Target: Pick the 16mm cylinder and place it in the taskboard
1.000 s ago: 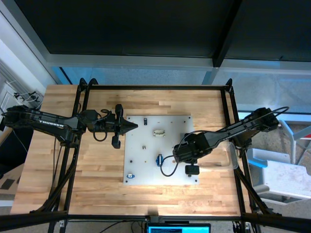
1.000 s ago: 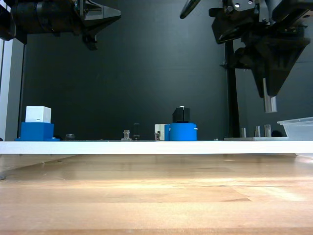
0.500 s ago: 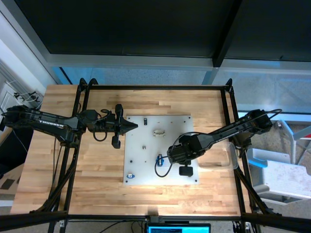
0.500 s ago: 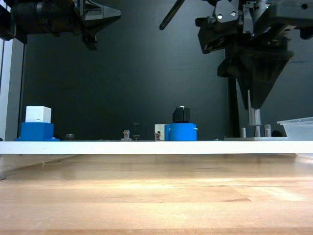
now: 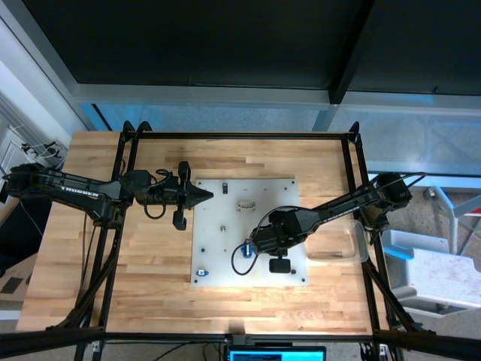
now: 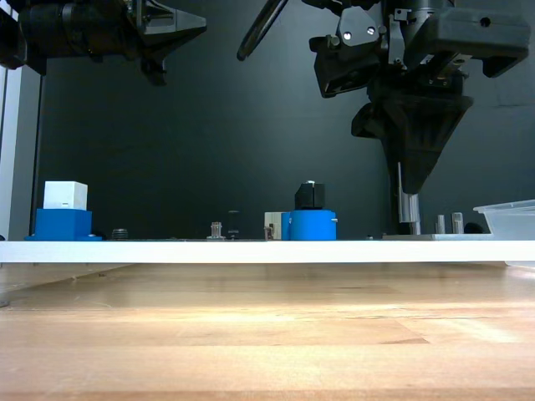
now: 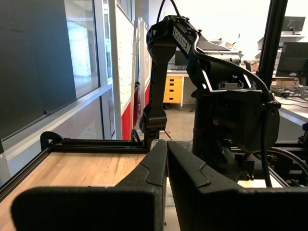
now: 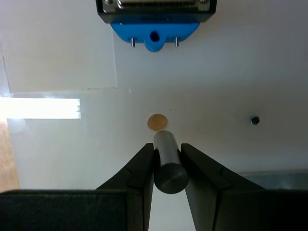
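The 16mm cylinder [image 8: 166, 161] is pinched tight between the two fingers of the right gripper [image 8: 166, 147]. The right wrist view shows a small round tan hole [image 8: 157, 121] in the white taskboard [image 8: 231, 67] just past the peg's end, and a blue connector [image 8: 155, 29] farther on. The low view shows the peg upright, low over the board (the high view hides it under the arm). The left gripper [image 7: 167, 161] is closed on nothing, high by the board's left edge. The clear plastic tray [image 5: 361, 248] sits just right of the board; I cannot tell what is in it.
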`<state>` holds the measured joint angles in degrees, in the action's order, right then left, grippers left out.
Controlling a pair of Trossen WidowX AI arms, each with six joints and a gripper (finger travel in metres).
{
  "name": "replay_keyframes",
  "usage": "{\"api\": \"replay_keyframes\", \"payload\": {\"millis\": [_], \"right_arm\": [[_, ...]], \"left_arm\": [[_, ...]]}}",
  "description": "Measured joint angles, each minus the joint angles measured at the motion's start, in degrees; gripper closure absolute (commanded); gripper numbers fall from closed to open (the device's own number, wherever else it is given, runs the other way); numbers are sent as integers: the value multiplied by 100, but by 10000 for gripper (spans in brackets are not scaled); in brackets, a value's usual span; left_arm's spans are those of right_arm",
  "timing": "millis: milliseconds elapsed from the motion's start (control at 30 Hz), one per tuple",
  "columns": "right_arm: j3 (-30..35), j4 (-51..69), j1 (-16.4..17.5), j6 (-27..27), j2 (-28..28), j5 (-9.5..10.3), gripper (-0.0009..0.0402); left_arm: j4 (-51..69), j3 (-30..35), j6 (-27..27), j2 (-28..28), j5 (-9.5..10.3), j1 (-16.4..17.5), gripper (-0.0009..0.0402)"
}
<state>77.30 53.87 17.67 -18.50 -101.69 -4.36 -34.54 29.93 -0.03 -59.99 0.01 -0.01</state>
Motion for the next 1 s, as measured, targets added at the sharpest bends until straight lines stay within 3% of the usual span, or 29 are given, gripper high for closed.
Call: {"api": "replay_keyframes", "payload": {"millis": [300, 500, 1000], "right_arm": [[28, -103, -4, -66, -79, 0, 377], [201, -72, -7, -59, -306, 138, 377], [186, -44, -42, -66, -308, 140, 377]], "left_arm": [[0, 2, -2, -2, 0, 0, 393], [0, 0, -2, -2, 2, 0, 393], [0, 0, 0, -2, 0, 0, 393]]}}
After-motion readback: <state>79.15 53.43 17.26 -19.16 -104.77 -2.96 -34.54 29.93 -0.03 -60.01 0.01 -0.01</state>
